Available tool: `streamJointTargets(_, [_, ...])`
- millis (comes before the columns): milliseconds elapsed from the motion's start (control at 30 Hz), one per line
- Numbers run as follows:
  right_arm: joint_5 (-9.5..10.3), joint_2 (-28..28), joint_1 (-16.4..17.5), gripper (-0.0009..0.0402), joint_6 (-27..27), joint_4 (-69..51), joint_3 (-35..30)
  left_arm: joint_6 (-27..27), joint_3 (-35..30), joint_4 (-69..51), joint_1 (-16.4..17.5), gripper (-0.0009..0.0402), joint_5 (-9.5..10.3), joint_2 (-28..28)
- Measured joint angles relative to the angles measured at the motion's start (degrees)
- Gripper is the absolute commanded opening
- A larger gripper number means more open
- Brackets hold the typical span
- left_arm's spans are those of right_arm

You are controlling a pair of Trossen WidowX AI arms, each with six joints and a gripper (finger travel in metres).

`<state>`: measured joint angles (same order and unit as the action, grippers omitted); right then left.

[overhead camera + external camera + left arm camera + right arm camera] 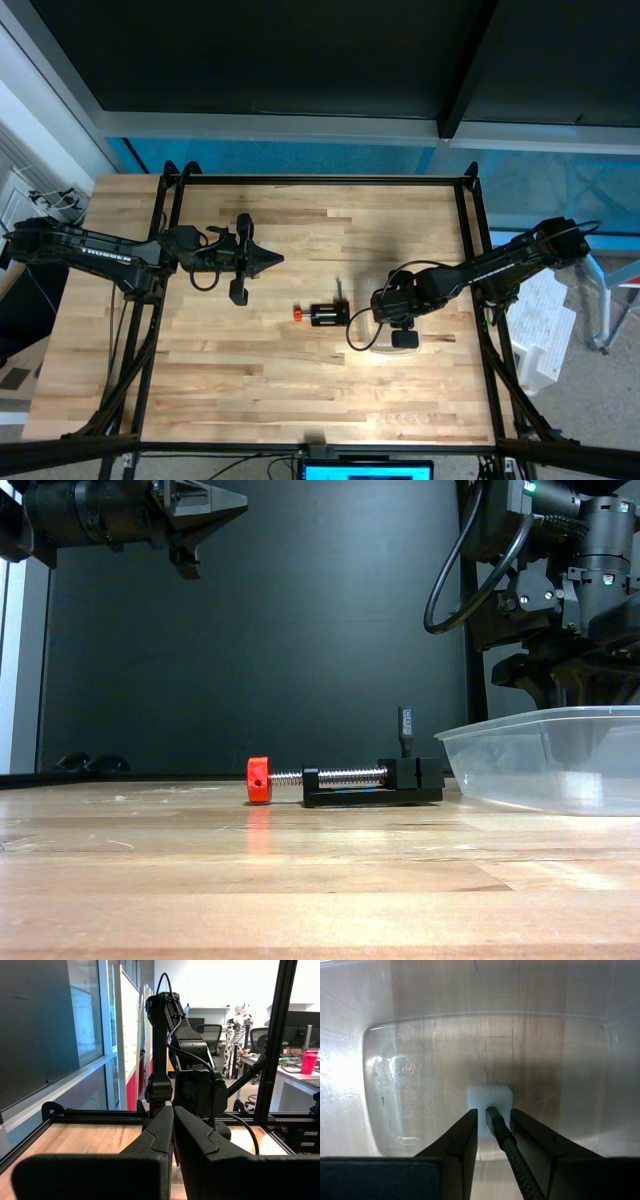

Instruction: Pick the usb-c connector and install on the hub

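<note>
High view shows the wooden table [250, 380] carrying a clear plastic tray [520, 765] just right of the hub [370, 780]. The hub lies flat with its orange-red tip pointing left and its thin pin standing upright. The left tool [272, 259] hangs closed, high over the table's left half and well apart from the hub. The right tool [492, 1111] reaches down into the tray, its fingers parted on either side of the usb-c connector [493, 1121] without touching it. The connector's tip lies over a small white square piece [490, 1095].

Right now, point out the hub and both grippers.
hub [415, 778]: low view, black block end.
left gripper [173, 1109]: left wrist view, between shut fingertips, raised at table's left.
right gripper [493, 1111]: right wrist view, between open fingertips, straddling usb-c connector [493, 1119] over tray [350, 1035].
</note>
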<state>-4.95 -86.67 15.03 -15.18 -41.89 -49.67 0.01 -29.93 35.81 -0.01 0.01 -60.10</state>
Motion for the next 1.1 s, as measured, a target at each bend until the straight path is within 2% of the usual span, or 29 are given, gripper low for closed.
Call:
streamJointTargets(467, [-0.02, 0.0, 0.0, -0.0002, 0.0, 0.0, 0.0, 0.0, 0.0, 0.0, 0.0, 0.0, 0.02, 0.0])
streamJointTargets(1100, [0.0, 1.3, 0.0, 0.0, 0.0, -0.1, -0.1, 0.0, 0.0, 0.0, 0.0, 0.0, 0.02, 0.0])
